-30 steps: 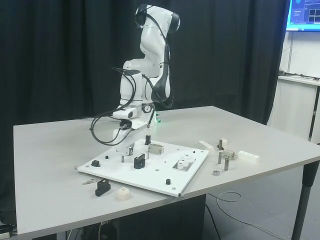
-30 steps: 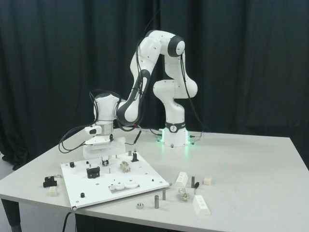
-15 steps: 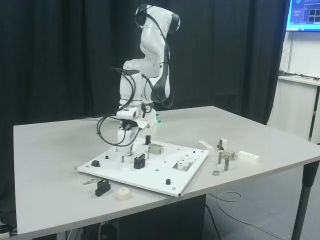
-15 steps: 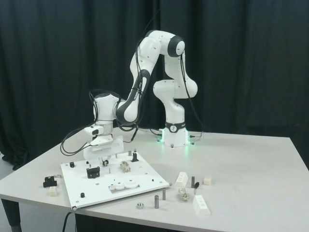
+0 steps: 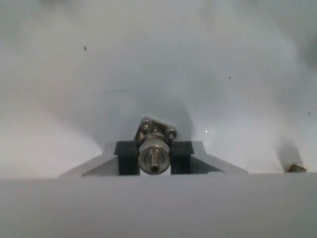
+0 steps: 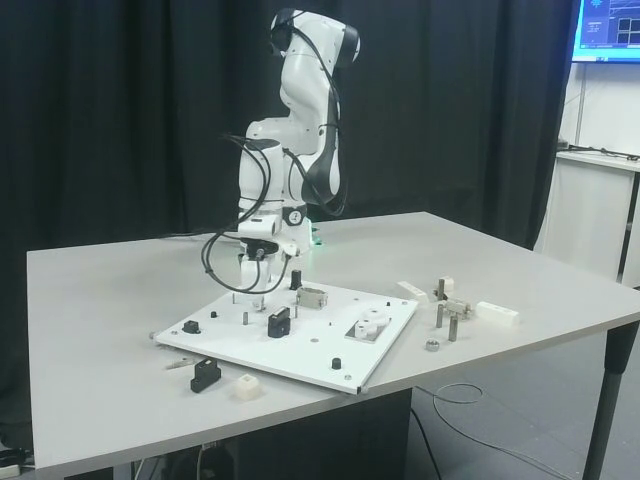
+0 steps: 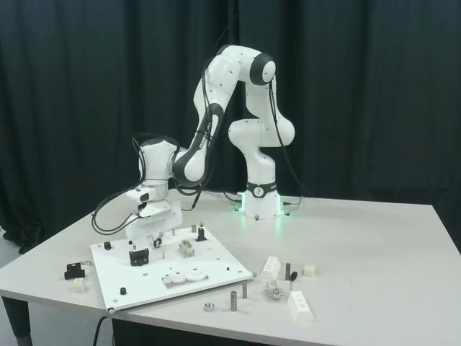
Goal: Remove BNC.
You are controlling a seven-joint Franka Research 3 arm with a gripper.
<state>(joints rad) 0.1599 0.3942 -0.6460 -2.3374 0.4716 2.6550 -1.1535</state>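
In the wrist view a metal BNC connector [image 5: 154, 154] stands on its small flange on the white board [image 5: 163, 74]. My gripper [image 5: 154, 158] is shut on it, with a black pad [image 5: 127, 158] pressed against each side. In the first room view the gripper [image 6: 254, 289] reaches straight down onto the back left part of the white board [image 6: 300, 345], and the hand hides the connector. The second room view shows the gripper [image 7: 155, 233] low over the board [image 7: 148, 281] in the same place.
The board also carries a black block [image 6: 278, 322], a black post [image 6: 296, 279], a metal bracket [image 6: 313, 297] and white gears [image 6: 368, 321]. Off the board lie a black clip [image 6: 205, 375], a white cube [image 6: 246, 387], metal posts [image 6: 448, 313], a nut [image 6: 433, 345] and a white block [image 6: 497, 313].
The hand has turned about its vertical axis over the same spot on the board. Its camera side swung round and the cable loop followed. The hand has not moved sideways.
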